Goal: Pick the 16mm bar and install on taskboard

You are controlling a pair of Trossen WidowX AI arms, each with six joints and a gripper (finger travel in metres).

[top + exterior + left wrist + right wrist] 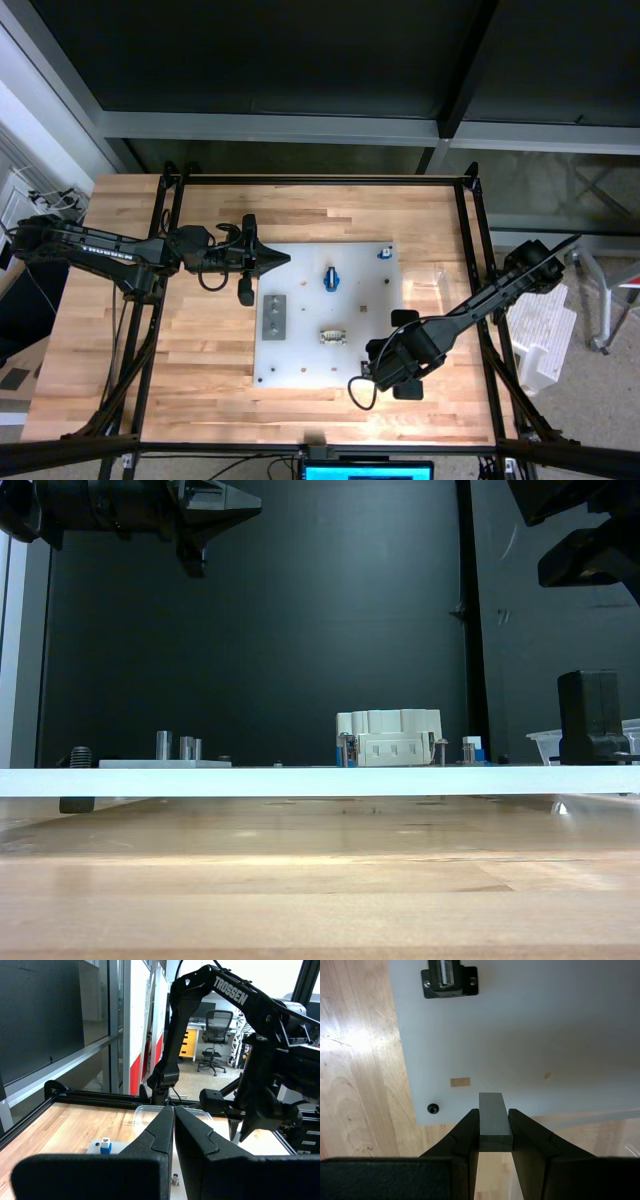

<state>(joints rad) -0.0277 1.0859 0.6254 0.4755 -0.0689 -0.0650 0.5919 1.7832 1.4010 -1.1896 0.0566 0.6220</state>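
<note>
With the left tool (pixel 174 1108) pressed together high by the taskboard (pixel 545 1035), the 16mm bar (pixel 495 1125) clamped in the right tool (pixel 494 1112) above it could be jammed if lowered crooked.

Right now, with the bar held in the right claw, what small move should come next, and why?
Probably ease the right claw toward the tan rectangle on the white board, which may be the seat: the 16mm bar is gripped clear above the board near its edge, offset from that mark. The left claw, shut, hovers over the board's far left corner.
</note>
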